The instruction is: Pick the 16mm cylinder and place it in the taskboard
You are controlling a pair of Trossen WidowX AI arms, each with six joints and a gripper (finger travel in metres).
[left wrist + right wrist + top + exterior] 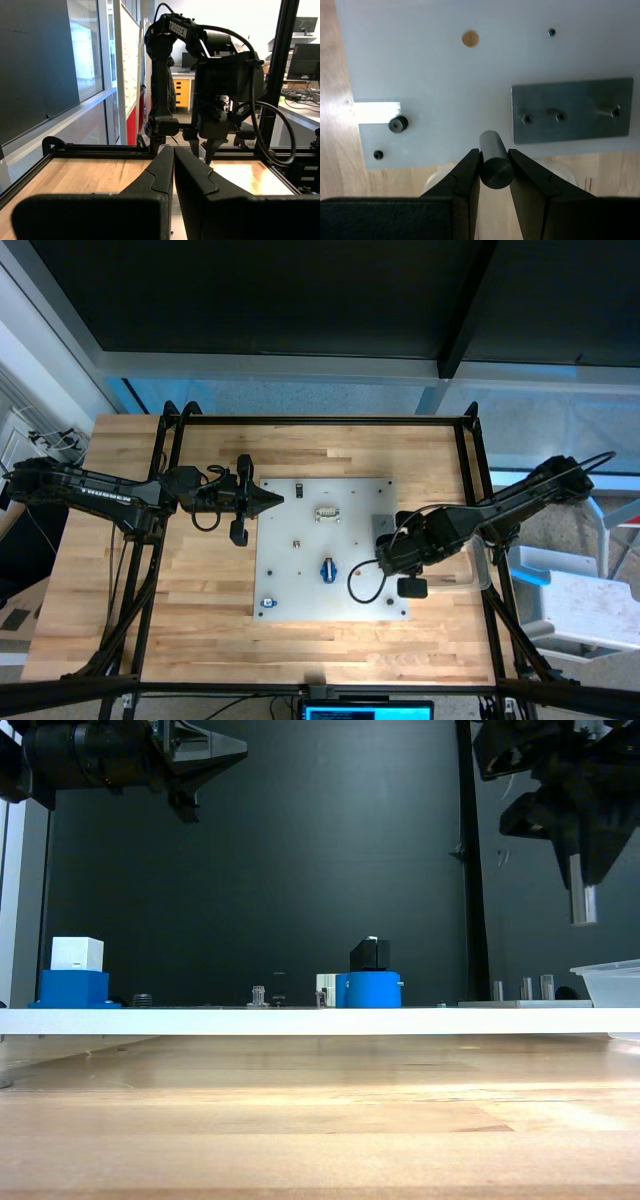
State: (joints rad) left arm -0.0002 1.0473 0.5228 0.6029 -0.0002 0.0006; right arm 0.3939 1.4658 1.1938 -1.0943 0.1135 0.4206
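Observation:
The 16mm cylinder [495, 162] is a short grey metal peg, and my right gripper [494, 156] is shut on it. In the low view the cylinder [583, 892] hangs upright below the right gripper [580, 860], well above the table. It hovers just off the right edge of the white taskboard [300, 580], beside the grey block [570, 110]. The right gripper [396, 556] is over the board's right side. My left gripper [275, 498] is shut and empty, held high at the board's left edge; the left wrist view shows its fingers [160, 170] pressed together.
The taskboard carries a blue upright part [328, 568], a pale connector [325, 512] and the grey block [383, 525] with small pegs [527, 988]. A clear plastic tray [610, 982] stands off the board's right edge. A blue base with a white cube [76, 972] sits at near left.

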